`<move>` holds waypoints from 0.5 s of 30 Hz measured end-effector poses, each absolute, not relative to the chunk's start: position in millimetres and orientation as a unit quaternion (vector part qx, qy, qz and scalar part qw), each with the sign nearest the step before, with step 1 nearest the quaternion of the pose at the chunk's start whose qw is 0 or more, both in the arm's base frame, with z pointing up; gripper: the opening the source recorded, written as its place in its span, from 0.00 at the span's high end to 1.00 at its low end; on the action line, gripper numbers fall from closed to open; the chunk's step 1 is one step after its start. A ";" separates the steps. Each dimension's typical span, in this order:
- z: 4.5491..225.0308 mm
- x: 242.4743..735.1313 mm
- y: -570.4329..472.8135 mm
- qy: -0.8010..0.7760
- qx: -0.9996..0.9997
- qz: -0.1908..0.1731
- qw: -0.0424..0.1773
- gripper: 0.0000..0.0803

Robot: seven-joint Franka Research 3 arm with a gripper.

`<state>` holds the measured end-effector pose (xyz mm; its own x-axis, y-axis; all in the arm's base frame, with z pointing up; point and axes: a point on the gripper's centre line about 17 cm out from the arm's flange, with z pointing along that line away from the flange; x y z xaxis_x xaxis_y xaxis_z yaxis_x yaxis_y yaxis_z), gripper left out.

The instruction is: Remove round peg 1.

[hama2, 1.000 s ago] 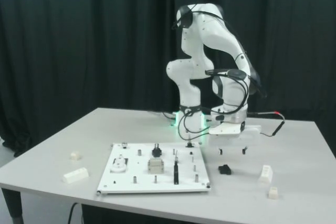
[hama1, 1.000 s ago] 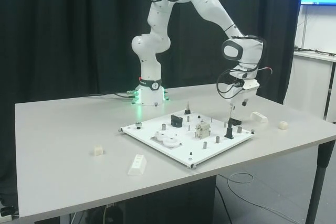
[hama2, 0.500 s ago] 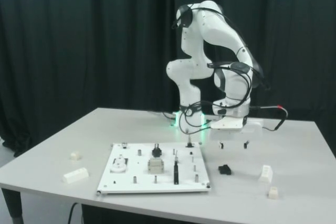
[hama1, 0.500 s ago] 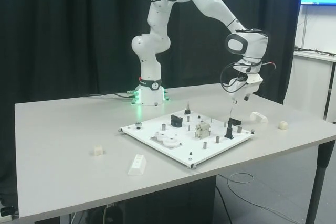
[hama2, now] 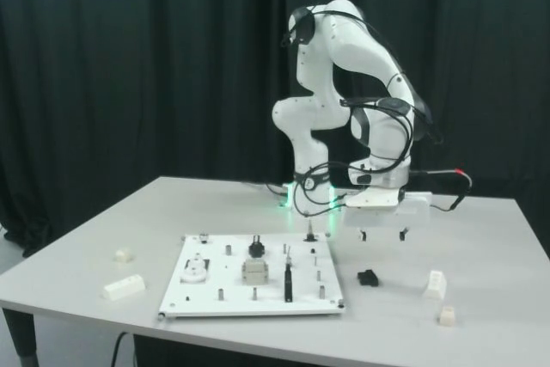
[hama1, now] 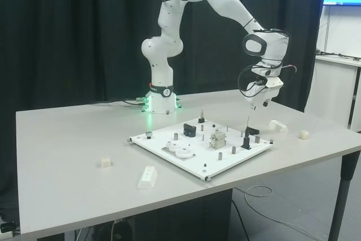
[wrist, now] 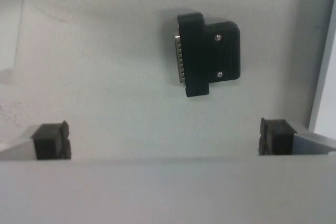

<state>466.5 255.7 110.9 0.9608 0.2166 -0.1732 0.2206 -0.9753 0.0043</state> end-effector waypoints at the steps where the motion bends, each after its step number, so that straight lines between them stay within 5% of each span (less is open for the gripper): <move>1: 111.2 466.7 255.7 0.110 0.990 -0.086 0.012 0.00; 15: 116.3 470.5 252.8 0.117 0.990 -0.081 0.011 0.00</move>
